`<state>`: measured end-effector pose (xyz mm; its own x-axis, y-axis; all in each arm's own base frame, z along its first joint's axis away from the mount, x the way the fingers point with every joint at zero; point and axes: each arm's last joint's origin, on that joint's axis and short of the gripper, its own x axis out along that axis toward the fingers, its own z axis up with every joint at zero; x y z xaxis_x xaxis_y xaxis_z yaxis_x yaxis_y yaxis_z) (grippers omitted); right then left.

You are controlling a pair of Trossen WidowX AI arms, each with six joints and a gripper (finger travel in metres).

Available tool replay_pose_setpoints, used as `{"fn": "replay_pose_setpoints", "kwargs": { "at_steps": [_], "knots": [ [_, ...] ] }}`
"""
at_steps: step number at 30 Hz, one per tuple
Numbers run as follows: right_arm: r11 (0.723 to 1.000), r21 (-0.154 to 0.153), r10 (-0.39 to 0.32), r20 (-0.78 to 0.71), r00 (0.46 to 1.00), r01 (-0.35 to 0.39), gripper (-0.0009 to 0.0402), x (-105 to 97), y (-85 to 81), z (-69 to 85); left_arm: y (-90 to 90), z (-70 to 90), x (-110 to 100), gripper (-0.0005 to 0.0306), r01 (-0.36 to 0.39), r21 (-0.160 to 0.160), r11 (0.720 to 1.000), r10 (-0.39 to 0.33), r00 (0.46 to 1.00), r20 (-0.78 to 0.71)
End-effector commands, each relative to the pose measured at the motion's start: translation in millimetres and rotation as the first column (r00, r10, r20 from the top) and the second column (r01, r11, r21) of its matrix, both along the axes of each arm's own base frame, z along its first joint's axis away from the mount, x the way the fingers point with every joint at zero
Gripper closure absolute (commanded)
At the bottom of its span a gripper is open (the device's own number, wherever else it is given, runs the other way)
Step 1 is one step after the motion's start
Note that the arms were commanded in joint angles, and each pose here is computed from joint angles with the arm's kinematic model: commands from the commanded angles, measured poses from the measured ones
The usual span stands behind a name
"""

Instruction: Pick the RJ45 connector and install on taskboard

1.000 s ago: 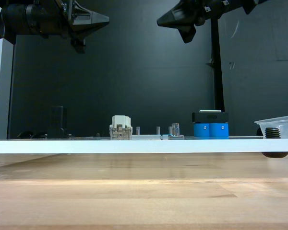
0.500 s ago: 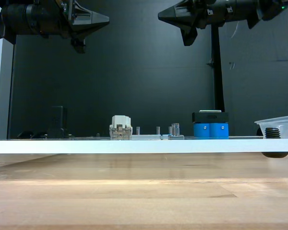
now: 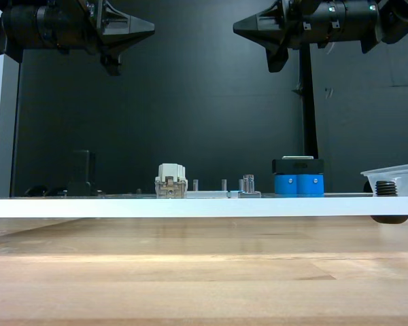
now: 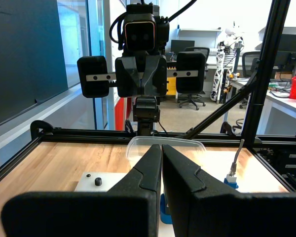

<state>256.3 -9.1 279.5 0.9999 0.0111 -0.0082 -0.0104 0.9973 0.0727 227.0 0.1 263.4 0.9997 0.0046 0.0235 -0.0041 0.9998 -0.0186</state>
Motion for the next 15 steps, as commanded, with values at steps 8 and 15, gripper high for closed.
{"fn": "replay_pose_setpoints", "kwargs": {
  "at_steps": [8, 15],
  "knots": [
    [1.000, 0.024, -0.008, 0.016, 1.000, 0.008, 0.0393, -2.9, -0.1, -7.5, 0.0, 0.2, 0.0, 0.0300, 0.000, 0.000, 1.000, 0.000, 1.000, 0.001],
    [0.999, 0.035, -0.008, 0.023, 1.000, 0.007, 0.0393, -2.9, 0.1, -6.9, 0.0, 0.2, 0.0, 0.0300, 0.000, 0.000, 1.000, 0.000, 1.000, 0.001]
  ]
}}
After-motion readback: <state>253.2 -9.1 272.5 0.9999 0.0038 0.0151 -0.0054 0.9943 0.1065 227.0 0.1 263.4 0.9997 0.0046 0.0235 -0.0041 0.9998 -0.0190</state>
